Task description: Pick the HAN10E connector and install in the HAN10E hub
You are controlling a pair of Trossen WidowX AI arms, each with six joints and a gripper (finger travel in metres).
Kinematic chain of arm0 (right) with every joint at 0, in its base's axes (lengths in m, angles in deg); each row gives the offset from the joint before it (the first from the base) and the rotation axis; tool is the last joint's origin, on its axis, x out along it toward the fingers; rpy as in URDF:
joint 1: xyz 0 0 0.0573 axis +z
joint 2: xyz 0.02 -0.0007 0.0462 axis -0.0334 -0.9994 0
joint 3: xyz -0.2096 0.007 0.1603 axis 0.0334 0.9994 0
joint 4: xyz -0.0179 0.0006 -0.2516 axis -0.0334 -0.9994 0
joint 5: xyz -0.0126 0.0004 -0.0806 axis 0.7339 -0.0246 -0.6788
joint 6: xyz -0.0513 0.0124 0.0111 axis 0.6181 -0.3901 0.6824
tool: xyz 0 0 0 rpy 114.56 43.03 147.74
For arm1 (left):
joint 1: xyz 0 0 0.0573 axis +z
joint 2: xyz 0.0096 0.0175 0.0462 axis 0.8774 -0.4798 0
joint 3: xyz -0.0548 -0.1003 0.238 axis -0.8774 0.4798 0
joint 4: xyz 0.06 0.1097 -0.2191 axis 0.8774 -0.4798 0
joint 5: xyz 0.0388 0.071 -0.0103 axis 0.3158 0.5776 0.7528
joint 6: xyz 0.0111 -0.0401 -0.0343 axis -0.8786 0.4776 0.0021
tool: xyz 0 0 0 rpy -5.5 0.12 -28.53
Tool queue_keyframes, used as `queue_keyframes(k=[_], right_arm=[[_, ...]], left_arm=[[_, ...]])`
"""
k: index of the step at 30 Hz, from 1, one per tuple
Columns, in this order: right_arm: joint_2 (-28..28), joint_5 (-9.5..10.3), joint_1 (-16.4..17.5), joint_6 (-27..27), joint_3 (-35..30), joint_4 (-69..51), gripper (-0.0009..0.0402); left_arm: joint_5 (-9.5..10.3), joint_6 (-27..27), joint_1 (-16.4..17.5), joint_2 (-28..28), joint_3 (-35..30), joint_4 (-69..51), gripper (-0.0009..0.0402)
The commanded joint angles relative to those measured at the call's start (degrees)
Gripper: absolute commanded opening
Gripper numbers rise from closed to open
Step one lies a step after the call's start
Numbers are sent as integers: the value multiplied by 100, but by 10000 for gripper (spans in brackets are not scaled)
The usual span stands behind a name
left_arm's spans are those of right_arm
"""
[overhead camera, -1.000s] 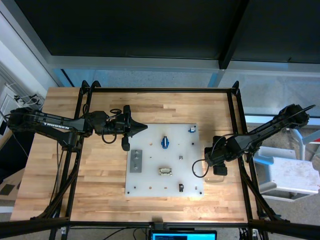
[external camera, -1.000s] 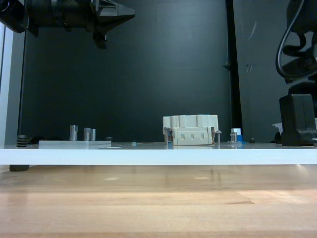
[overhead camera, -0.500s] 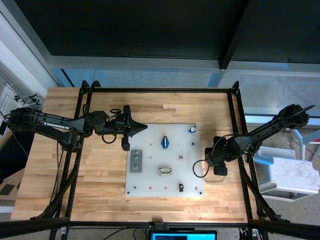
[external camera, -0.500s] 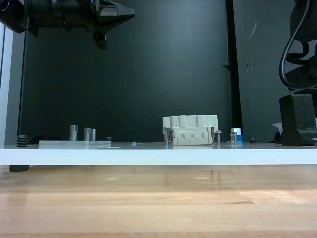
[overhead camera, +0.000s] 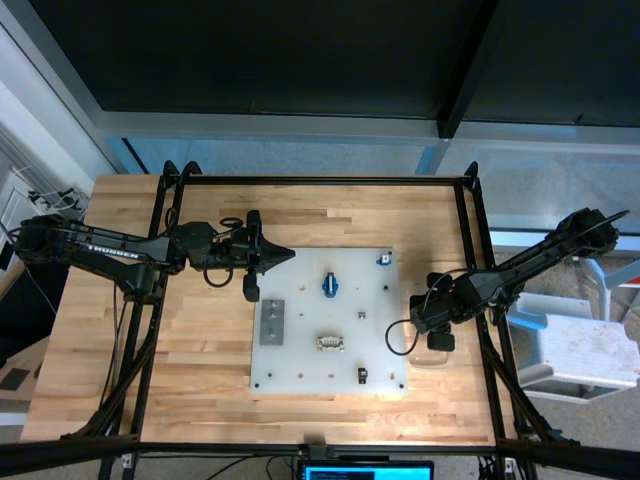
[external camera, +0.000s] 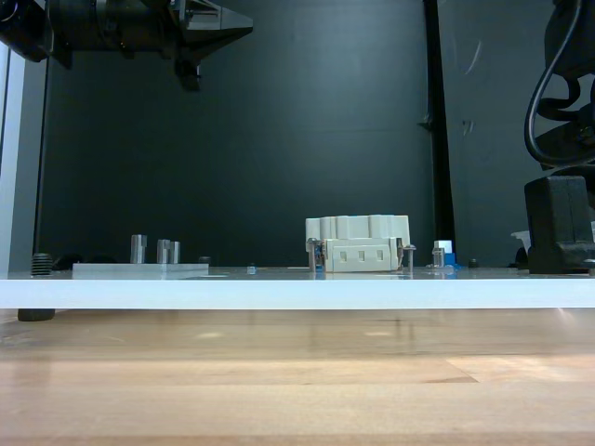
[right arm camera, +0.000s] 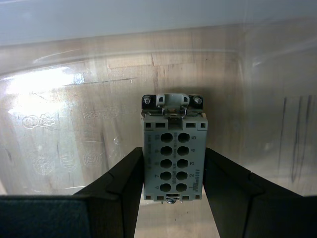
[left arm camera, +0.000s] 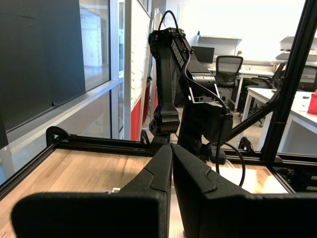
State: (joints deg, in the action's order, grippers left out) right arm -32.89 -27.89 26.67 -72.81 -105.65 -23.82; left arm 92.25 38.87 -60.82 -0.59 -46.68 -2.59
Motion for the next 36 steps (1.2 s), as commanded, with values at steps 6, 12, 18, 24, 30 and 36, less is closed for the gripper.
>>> queue_keyframes(k=[6,12,18,24,30,36], right_arm=[[11,181,0,-20,-199,-310,53],[13,175,2,-20,-623,-804,50],[13,173,0,-72,-1178,-1073,50],[-2,175,-2,-210,-1633,-1058,51],[-2,125,-7,-190,-1991,-1058,51],[-35,127,-17,-85,-2262,-1058,51]], left_arm=[[-2,0,2,0,0,2,0],[-2,0,2,0,0,0,0],[-2,0,0,0,0,2,0],[-2,0,2,0,0,2,0],[-2,0,2,0,0,2,0],[-2,-2,0,0,0,0,0]])
